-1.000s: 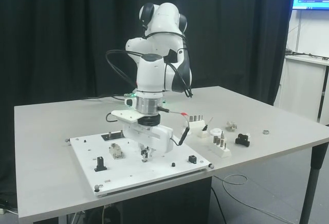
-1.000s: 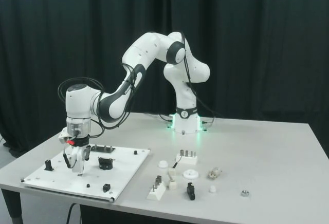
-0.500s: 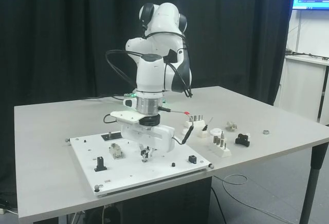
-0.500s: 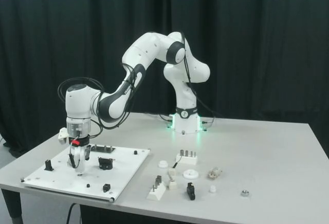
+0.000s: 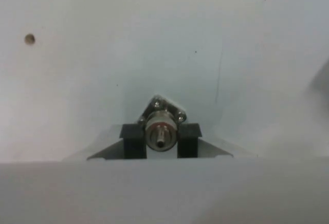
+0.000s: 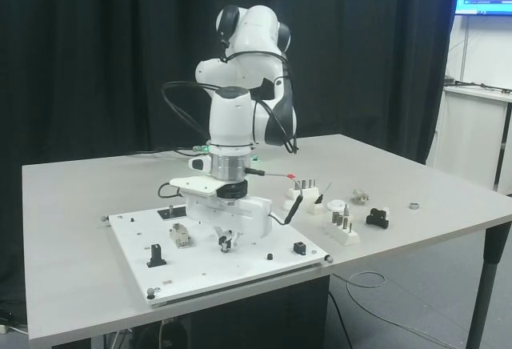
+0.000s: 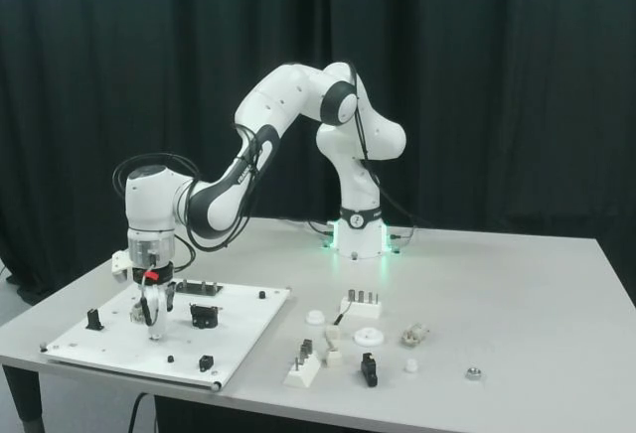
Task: Insert BNC.
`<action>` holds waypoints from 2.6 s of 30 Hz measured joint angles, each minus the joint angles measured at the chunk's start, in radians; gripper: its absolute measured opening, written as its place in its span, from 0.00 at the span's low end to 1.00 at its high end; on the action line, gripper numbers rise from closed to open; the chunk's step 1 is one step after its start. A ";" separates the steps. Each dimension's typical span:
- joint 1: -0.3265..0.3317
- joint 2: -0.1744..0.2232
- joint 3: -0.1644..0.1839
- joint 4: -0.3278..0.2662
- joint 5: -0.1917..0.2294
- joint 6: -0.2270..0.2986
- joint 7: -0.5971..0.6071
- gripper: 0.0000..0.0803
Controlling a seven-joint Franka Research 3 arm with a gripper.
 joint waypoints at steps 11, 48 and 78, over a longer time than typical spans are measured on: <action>-0.002 -0.001 0.000 0.000 0.015 -0.003 -0.005 0.16; -0.007 -0.001 -0.007 -0.003 0.082 -0.007 0.138 0.16; -0.004 0.000 -0.007 -0.004 0.082 0.003 0.416 0.16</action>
